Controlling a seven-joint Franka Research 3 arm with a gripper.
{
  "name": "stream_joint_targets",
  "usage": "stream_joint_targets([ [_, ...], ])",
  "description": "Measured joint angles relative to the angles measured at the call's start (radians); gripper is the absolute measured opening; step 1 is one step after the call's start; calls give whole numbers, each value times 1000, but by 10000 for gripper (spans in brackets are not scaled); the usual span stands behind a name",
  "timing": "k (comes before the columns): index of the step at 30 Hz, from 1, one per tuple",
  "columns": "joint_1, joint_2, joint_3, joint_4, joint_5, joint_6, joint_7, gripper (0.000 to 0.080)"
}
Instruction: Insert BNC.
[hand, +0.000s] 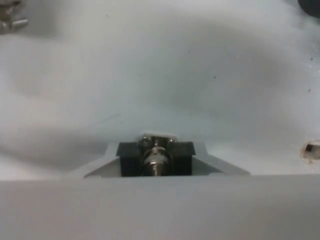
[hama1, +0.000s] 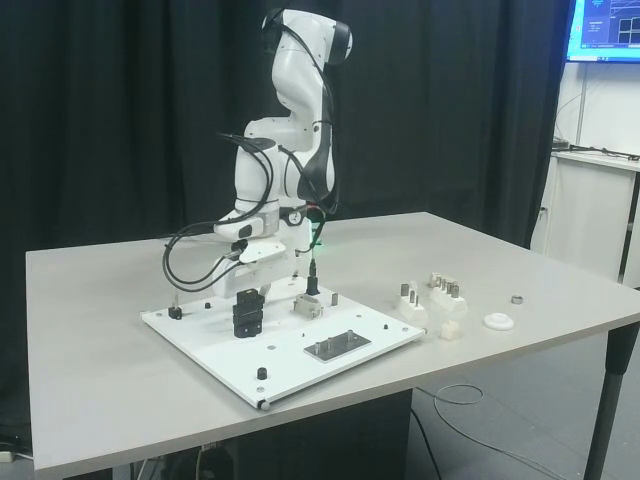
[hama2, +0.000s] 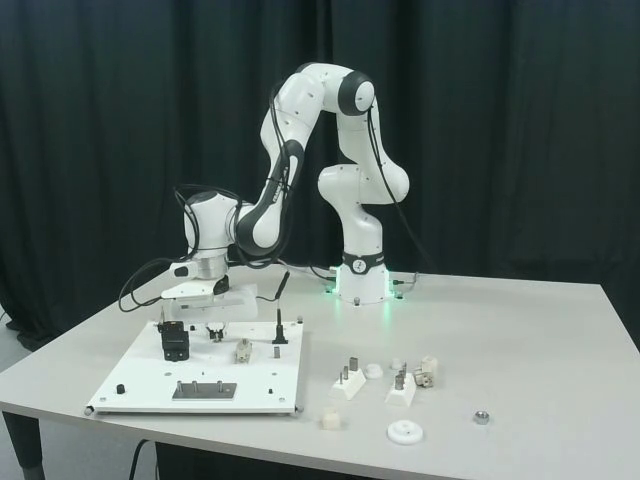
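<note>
From the wrist view I see the gripper (hand: 156, 167) with its black fingers (hand: 129, 159) pressed on both sides of the BNC connector (hand: 156, 161), so it is pinching the plug, which hangs above the white board (hand: 160, 75). In the first room view the gripper (hama1: 246, 312) stands low over the white board (hama1: 200, 345), and the small socket block (hama1: 308, 304) is just beside it (I think this is the receiving part, but I cannot be sure). I judge the step in hand is carrying the plug to the socket. The next move calls for exact alignment above it, then a straight descent.
</note>
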Motion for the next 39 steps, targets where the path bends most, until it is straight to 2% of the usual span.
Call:
stream_joint_targets([
  [10, 1, 0, 0, 0, 0, 2, 19, 125],
  [39, 3, 1, -1, -1, 0, 6, 236, 125],
])
